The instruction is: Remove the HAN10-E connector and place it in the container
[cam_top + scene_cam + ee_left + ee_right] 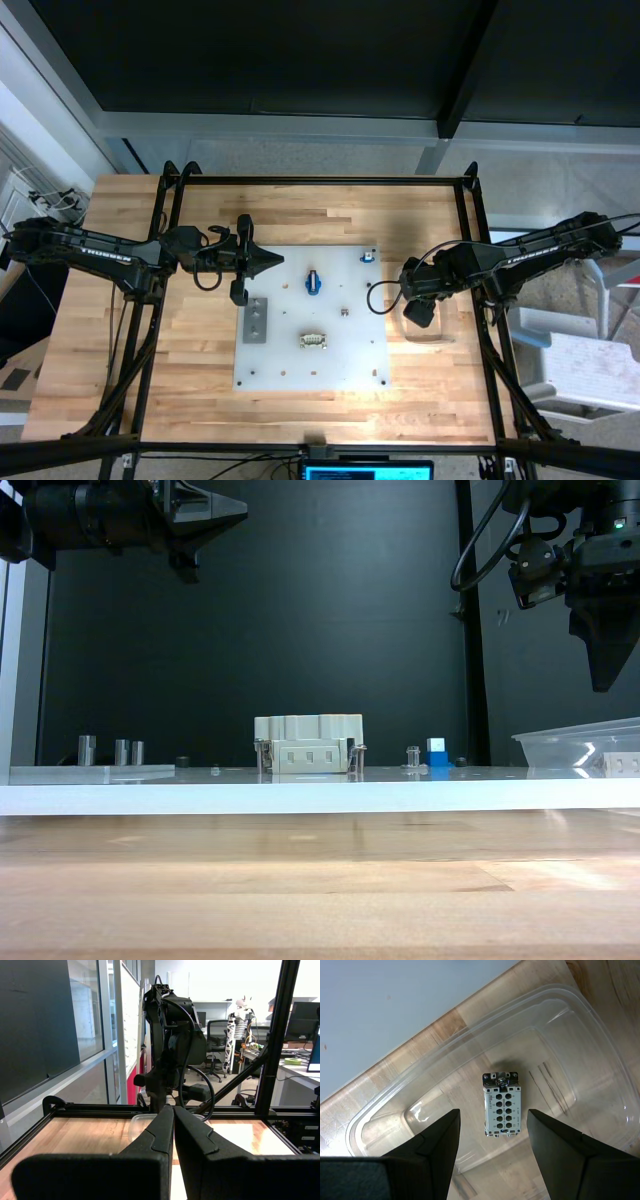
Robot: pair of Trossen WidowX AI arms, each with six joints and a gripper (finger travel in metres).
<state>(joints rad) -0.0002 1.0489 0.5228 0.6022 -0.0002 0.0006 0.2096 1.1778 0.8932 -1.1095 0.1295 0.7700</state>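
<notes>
right tool (493, 1119): fingers apart, holding nothing; hangs directly over the container (600, 1030)
HAN10-E connector (501, 1105): lying flat on the container floor, pin rows up; clear of both fingers
container: on the worktop (150, 380) near its right edge; just beside the white board (350, 365)
left tool (272, 260): fingers together; raised over the board's far-left corner

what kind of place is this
Likely a robotics lab: framed wooden table, white task board, office chairs and desks behind. The left pincer is shut above the board's far-left corner; the right pincer is open over the container.
</notes>
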